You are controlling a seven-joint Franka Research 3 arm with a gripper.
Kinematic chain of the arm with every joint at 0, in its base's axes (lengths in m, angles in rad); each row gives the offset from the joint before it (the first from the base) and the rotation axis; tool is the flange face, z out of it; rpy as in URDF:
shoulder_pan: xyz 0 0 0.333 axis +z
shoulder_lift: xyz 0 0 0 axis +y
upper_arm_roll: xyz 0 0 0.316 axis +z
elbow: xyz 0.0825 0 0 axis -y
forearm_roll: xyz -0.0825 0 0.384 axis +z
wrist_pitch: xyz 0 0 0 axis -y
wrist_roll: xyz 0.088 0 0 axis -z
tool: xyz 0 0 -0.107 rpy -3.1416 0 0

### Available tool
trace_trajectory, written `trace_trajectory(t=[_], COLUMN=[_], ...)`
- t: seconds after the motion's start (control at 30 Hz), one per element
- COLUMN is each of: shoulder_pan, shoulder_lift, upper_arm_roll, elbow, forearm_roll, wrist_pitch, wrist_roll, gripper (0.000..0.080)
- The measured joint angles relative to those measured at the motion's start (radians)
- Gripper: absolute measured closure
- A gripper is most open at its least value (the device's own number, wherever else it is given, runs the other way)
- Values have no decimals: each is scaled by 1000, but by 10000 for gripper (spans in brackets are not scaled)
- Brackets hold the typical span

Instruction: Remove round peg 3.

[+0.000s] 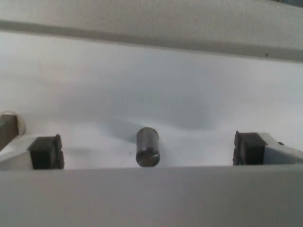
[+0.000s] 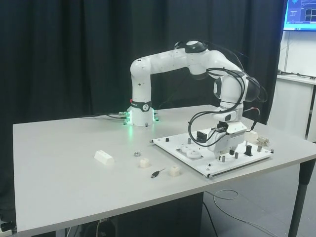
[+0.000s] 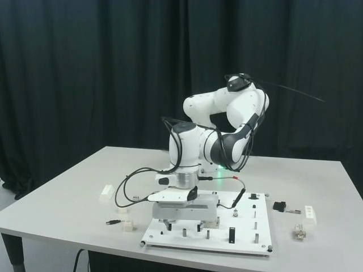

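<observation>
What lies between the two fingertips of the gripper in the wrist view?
The round peg stands upright on the white board, midway between the open gripper's black fingertips, touching neither. Otherwise that stretch is bare board.

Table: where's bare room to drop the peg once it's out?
Widest free patch: the grey table left of the white block, toward the near edge. Crowded: the white board under the gripper, and the small parts beside it.
</observation>
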Motion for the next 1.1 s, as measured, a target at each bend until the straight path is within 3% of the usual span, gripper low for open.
trace_trajectory(t=[1.1], shoulder_pan=[0], shoulder_lift=[10], upper_arm_roll=[25], elbow=[-16], forearm_roll=[-1], wrist_pitch=[19], wrist_roll=[0], gripper=[3])
